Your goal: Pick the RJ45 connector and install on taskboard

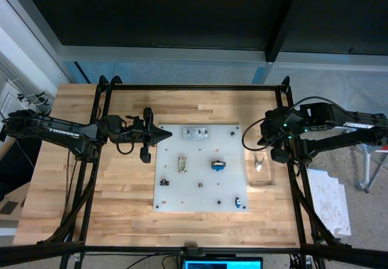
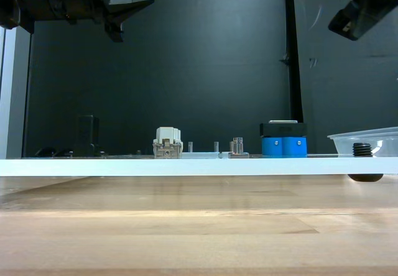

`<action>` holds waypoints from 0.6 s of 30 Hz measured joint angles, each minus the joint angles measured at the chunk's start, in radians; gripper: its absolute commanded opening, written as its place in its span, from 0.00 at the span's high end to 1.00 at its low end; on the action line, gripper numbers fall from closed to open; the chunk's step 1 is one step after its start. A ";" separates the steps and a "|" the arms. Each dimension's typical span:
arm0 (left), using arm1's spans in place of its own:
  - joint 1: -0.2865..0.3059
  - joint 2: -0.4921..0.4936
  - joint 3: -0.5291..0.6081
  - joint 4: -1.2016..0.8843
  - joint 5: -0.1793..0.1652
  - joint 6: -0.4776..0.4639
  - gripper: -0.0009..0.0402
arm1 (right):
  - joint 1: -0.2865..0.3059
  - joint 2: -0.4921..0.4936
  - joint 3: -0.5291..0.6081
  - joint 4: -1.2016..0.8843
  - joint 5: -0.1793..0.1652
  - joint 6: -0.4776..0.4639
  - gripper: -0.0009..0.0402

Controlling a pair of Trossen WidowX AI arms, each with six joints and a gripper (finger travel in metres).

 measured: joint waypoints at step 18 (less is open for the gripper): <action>0.000 0.000 0.000 0.000 0.000 0.000 0.98 | 0.201 -0.006 0.002 -0.163 0.116 0.127 0.98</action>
